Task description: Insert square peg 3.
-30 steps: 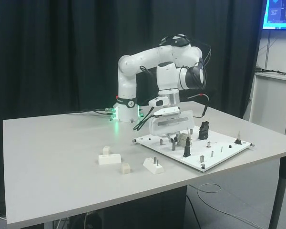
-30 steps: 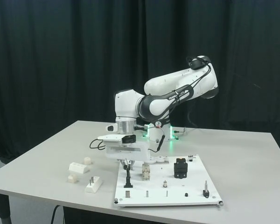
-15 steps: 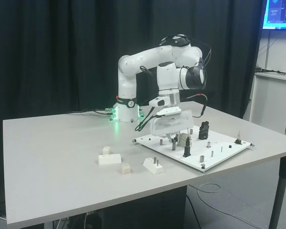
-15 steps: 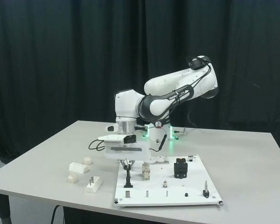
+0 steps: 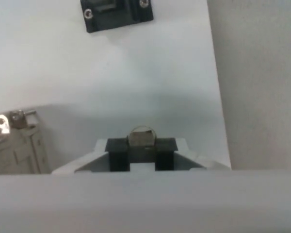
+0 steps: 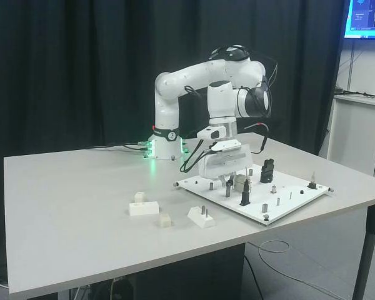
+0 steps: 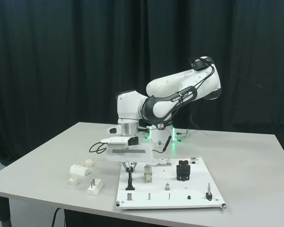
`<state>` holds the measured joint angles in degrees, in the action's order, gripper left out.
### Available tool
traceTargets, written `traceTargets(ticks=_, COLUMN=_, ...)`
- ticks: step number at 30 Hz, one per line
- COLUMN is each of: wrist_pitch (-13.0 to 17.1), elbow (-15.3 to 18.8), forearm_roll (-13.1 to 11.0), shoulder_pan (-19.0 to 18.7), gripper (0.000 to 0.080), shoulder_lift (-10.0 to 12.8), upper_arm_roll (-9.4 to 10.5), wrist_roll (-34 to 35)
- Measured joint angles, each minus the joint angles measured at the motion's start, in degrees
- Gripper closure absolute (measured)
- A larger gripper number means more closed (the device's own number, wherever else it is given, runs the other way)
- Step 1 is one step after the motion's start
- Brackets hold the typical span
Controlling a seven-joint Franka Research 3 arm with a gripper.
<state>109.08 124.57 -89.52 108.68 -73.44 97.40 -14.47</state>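
Right now the claw (image 5: pixel 142 158) is closed on 1 small peg (image 5: pixel 141 137), held upright between its black fingers (image 5: pixel 118 154) and pointing down at the white board (image 5: pixel 63 63). Beneath it the board looks bare, near the board's edge beside the grey table (image 5: pixel 262 82); a black block (image 5: pixel 117 13) sits well apart.

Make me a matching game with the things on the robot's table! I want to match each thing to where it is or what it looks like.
Things:
1. white board
2. small white blocks
3. black block
4. green light

Places or looks:
A. glows at the foot of the arm
B. lie on the bare grey table, off the board
C. lies flat on the table with little pegs standing on it
D. stands on the board, toward the arm's foot

Pairs: 1-C, 2-B, 3-D, 4-A
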Motion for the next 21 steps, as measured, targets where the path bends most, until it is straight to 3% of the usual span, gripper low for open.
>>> traceTargets(ticks=21, wrist_pitch=-0.83, elbow=-0.9, forearm_roll=1.46, shoulder_pan=0.58, gripper=0.0696, shoulder_lift=0.0, upper_arm_roll=0.03, wrist_roll=-7.56)
